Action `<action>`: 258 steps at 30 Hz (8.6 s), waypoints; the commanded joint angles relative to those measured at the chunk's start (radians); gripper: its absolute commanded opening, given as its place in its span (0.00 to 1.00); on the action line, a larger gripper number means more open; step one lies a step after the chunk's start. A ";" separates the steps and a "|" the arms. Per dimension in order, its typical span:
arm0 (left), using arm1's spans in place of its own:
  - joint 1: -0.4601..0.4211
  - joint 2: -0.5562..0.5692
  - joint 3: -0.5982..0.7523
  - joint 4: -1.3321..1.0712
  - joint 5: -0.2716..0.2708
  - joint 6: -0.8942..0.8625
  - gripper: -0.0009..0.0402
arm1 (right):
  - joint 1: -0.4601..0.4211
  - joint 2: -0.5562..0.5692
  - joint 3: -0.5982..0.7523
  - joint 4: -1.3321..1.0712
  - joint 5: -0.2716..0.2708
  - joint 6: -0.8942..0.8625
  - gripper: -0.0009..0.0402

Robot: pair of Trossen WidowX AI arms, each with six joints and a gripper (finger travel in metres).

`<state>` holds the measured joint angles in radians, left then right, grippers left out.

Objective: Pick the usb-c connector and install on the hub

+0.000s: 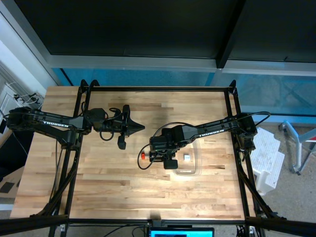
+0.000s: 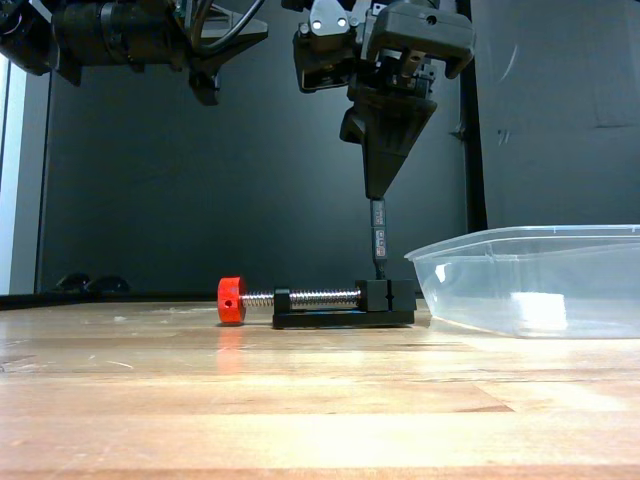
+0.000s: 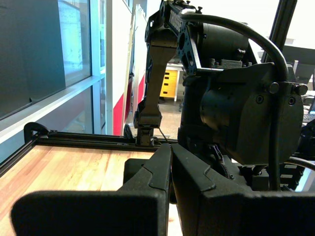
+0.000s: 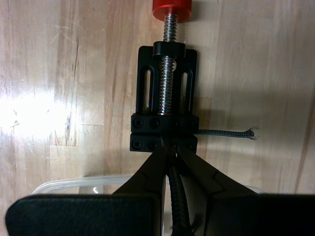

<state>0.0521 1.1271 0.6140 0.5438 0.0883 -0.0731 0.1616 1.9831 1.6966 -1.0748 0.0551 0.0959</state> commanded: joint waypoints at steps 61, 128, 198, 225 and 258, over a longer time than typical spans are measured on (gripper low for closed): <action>0.000 0.000 0.000 0.000 0.000 0.000 0.02 | 0.000 -0.416 -0.389 0.225 0.058 0.065 0.50; 0.000 0.000 0.000 0.000 0.000 0.000 0.02 | -0.170 -1.067 -1.122 1.408 -0.047 0.009 0.02; 0.000 0.000 0.000 0.000 0.000 0.000 0.02 | -0.170 -1.067 -1.117 1.423 -0.048 0.027 0.02; 0.000 0.000 0.000 0.000 0.000 0.000 0.02 | -0.170 -1.067 -1.117 1.423 -0.048 0.027 0.02; 0.000 0.000 0.000 0.000 0.000 0.000 0.02 | -0.170 -1.067 -1.117 1.423 -0.048 0.027 0.02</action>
<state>0.0521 1.1275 0.6140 0.5438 0.0883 -0.0731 -0.0090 0.9161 0.5793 0.3481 0.0071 0.1223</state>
